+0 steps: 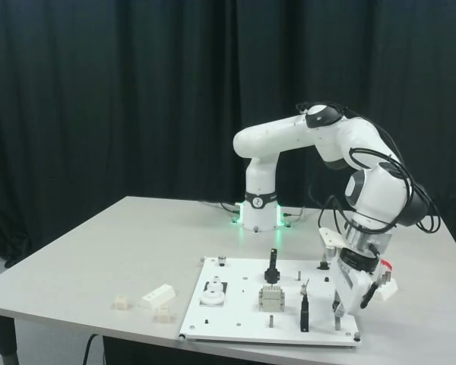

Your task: Insert square peg 4.

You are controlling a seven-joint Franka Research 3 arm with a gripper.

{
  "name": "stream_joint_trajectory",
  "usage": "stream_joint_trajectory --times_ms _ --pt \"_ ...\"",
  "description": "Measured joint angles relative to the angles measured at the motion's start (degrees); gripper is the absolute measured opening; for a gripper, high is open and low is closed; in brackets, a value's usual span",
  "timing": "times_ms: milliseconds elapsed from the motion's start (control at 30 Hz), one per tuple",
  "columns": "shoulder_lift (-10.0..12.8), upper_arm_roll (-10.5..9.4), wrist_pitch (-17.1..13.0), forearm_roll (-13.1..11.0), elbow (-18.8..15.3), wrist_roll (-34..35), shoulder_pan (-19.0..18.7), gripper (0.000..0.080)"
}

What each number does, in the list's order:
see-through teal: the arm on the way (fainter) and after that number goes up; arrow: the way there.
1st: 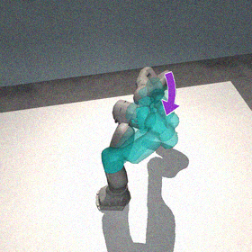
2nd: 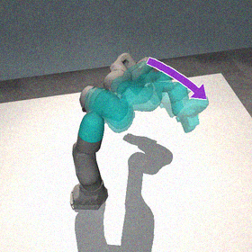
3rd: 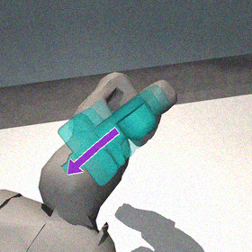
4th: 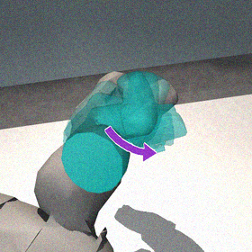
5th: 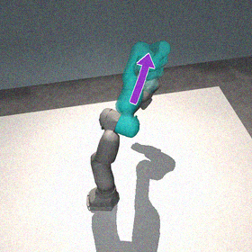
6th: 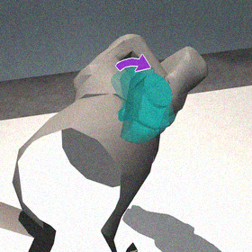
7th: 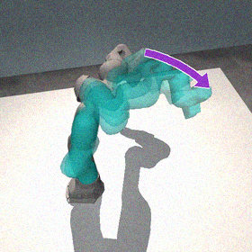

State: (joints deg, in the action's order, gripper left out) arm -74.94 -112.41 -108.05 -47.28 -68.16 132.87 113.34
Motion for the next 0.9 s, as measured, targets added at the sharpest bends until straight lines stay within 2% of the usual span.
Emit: stream_joint_trajectory --times_ms 900 --pt "0.0 -0.56 0.8 -0.6 0.6 0.6 0.8 0.0153"
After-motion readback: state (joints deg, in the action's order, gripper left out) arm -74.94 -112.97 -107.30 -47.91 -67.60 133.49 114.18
